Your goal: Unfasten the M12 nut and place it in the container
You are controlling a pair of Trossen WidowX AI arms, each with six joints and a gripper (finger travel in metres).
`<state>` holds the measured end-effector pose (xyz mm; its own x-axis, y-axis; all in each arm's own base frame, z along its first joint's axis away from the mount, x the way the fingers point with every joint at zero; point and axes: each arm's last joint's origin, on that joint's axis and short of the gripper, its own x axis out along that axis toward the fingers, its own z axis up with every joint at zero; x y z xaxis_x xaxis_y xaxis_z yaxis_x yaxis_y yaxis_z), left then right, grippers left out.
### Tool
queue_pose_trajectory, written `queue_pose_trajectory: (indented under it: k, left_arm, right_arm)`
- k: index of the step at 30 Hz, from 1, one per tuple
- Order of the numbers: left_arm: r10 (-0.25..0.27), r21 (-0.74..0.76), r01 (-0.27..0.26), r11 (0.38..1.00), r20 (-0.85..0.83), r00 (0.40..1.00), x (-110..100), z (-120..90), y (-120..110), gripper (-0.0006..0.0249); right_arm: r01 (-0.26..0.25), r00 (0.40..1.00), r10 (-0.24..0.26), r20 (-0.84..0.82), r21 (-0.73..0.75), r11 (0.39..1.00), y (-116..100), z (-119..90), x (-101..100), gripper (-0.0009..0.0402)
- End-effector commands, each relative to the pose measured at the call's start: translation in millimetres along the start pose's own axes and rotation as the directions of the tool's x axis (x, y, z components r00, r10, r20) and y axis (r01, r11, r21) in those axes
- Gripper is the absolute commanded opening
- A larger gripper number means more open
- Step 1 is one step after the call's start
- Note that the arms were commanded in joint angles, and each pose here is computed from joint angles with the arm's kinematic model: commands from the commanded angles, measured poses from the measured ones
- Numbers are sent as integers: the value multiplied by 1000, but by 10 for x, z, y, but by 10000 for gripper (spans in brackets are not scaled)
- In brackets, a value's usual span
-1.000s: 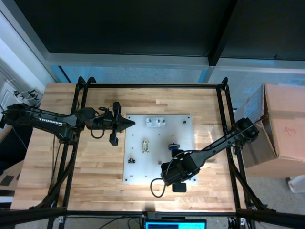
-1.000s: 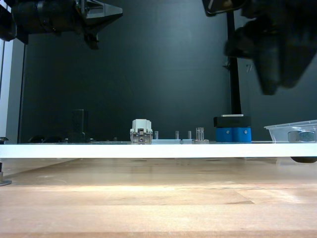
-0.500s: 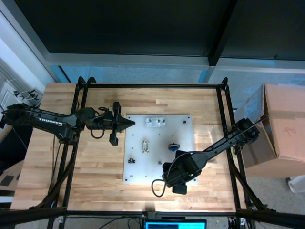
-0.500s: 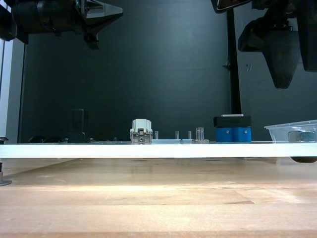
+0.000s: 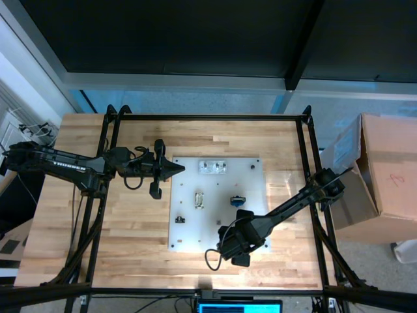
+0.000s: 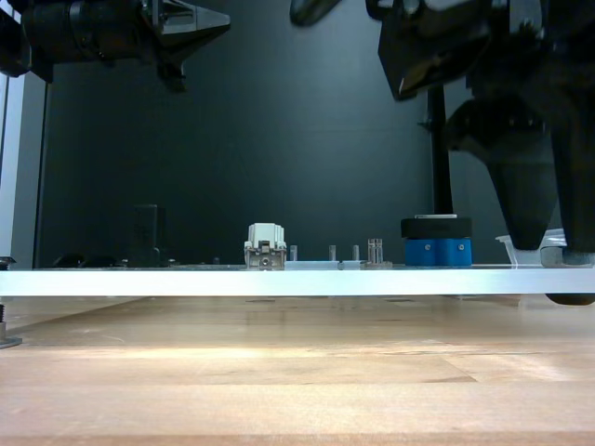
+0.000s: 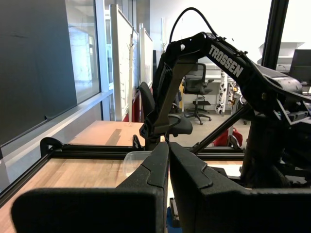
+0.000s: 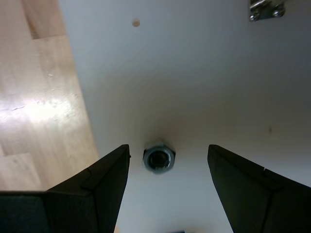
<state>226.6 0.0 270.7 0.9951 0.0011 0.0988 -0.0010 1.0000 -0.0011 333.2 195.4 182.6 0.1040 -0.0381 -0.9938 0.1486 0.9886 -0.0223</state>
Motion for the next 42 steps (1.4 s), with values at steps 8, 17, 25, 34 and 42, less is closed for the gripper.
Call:
queue_pose_trajectory:
  k: [8,17,25,34,42]
  left_arm:
    - [0,0,0,1000,0,1000,1,1,0,0]
    - [0,0,0,1000,1,1000,0,2,0,0]
    - [0,0,0,1000,0,1000,1,1,0,0]
    - [0,0,0,1000,1,1000,0,2,0,0]
    - [0,0,0,1000,0,1000,1,1,0,0]
  right_arm:
    - [0,1000,0,-2,-20,1000,-30,-48,74,222]
    - [-25,1000,25,0,-18,1000,-36,-69,112,170]
    - [-45,999,45,2,-17,999,-49,-81,40,94]
    - [-38,999,38,5,-32,999,-53,-83,42,33]
    - [-41,999,46,13,-238,970,-48,-75,23,10]
